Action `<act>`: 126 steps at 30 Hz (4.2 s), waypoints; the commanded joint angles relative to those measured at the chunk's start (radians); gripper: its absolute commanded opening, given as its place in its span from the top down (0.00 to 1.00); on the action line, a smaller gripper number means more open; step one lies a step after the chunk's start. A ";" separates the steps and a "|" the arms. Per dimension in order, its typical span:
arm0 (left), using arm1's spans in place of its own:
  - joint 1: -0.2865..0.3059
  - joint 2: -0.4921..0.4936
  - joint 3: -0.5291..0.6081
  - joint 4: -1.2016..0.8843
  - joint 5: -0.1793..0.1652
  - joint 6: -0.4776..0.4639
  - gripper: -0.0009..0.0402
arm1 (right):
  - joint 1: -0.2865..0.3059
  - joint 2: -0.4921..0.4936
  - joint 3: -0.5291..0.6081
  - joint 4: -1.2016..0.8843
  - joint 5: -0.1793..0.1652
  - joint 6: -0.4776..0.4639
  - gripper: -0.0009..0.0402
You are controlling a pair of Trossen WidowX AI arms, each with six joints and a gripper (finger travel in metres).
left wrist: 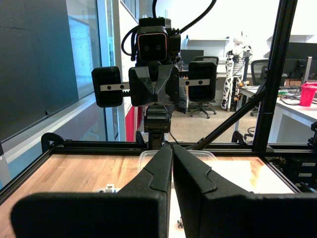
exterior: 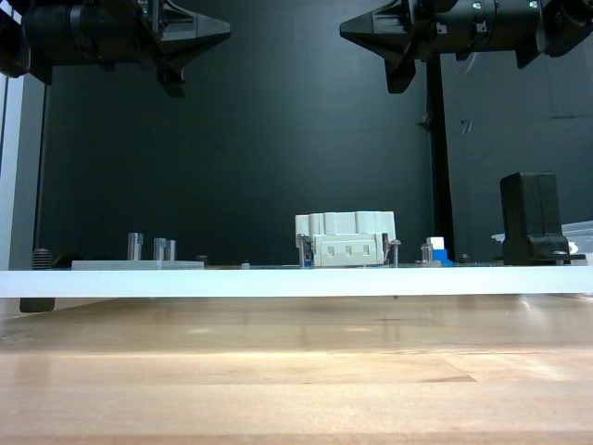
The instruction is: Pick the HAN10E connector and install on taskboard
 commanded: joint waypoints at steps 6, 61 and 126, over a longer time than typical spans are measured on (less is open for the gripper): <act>0.000 0.000 0.000 0.000 0.000 0.000 0.98 | 0.000 0.000 0.000 0.000 0.000 0.000 0.98; 0.000 0.000 0.000 0.000 0.000 0.000 0.98 | 0.157 -0.012 0.343 -1.674 0.011 0.083 0.98; 0.000 0.000 0.000 0.000 0.000 0.000 0.98 | 0.330 0.171 0.061 -1.349 0.108 0.175 0.34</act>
